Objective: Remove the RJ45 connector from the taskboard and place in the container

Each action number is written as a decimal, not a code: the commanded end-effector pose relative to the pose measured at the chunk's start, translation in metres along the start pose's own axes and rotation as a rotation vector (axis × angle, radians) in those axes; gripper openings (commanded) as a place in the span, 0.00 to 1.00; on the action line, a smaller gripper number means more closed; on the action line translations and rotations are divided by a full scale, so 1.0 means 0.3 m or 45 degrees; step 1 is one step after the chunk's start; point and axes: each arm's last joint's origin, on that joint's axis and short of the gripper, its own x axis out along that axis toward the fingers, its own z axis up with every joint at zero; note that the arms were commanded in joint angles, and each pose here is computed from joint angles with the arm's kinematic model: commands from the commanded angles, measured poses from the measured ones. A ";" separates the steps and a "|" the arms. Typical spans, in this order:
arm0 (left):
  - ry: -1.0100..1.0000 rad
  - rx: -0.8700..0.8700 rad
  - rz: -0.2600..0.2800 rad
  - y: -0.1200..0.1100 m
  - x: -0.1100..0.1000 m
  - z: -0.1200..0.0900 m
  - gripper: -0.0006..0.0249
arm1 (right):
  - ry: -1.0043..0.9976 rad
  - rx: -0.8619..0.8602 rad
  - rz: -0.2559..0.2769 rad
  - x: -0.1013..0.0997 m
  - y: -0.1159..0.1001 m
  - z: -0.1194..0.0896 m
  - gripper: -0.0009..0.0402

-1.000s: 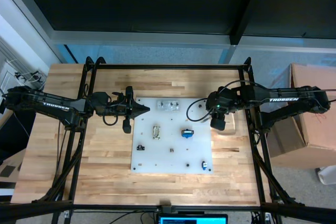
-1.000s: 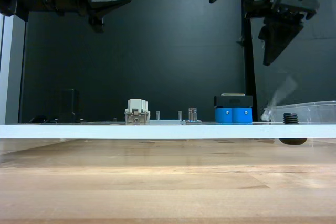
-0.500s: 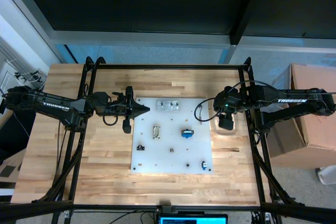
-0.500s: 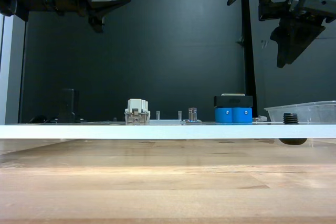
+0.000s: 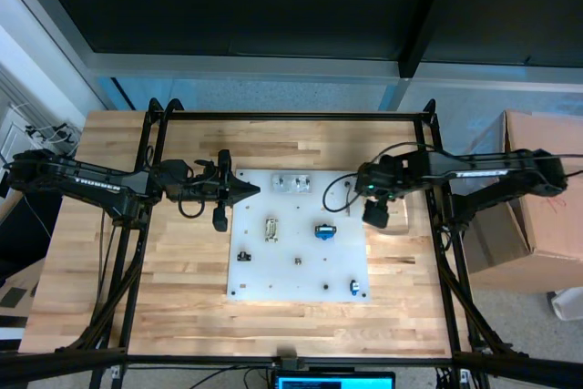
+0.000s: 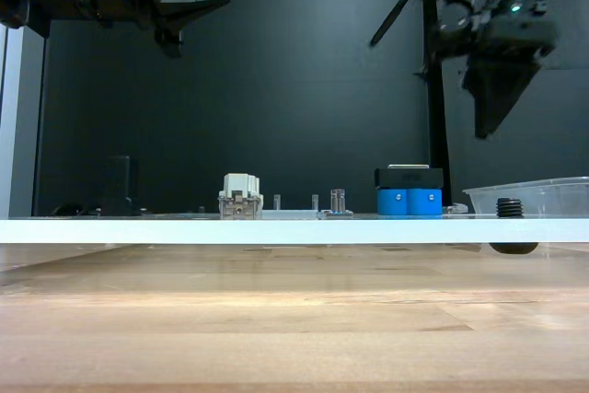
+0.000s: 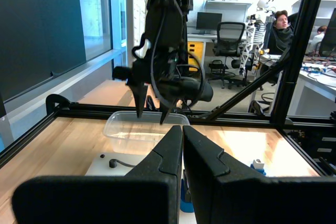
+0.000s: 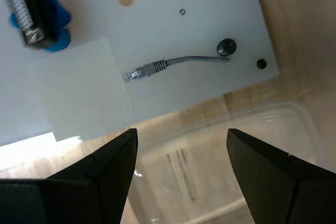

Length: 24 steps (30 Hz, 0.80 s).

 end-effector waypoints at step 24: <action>0.000 0.000 0.000 0.000 0.000 0.000 0.02 | 0.202 0.762 0.006 0.201 0.087 0.165 0.59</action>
